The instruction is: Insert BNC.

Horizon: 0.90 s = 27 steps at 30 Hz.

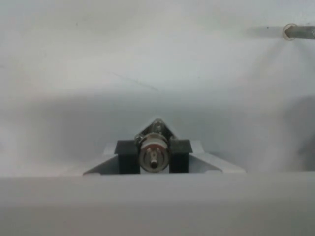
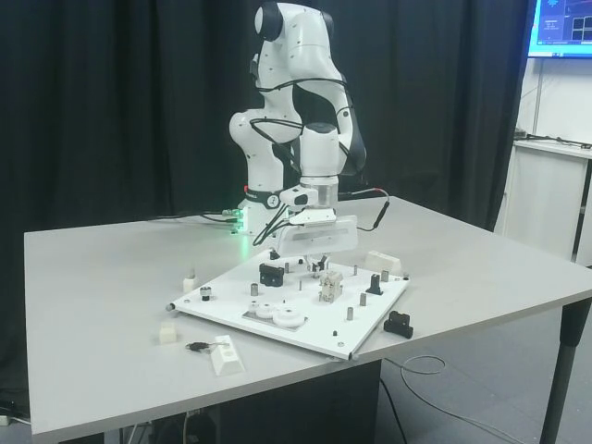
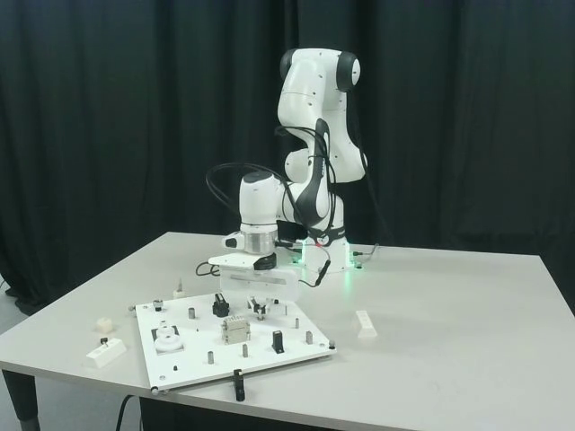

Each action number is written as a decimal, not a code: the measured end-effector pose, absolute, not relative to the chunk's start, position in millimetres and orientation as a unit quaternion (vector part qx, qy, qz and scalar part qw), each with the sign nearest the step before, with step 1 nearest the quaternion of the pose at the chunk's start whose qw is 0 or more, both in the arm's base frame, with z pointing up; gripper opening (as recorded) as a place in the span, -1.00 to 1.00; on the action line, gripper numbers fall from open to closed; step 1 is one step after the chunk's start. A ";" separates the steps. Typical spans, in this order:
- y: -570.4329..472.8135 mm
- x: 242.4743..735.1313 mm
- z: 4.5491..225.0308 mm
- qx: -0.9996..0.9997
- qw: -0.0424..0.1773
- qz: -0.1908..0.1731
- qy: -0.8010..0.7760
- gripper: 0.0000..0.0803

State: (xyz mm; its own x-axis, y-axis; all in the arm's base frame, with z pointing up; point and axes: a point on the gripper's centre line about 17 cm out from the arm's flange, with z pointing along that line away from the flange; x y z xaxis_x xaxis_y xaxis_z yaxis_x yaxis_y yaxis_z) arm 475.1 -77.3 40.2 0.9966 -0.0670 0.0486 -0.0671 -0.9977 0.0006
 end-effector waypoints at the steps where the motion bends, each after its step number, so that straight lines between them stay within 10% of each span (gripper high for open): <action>1: -77.3 475.1 40.2 0.999 0.001 0.024 -0.034 -0.69; 27: -81.0 474.4 39.9 0.999 0.002 0.024 -0.037 -0.69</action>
State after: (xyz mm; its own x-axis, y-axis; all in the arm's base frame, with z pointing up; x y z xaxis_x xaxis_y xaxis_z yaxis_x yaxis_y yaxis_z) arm 474.4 -81.0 39.9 0.9961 -0.0738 0.0482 -0.0740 -0.9973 0.0024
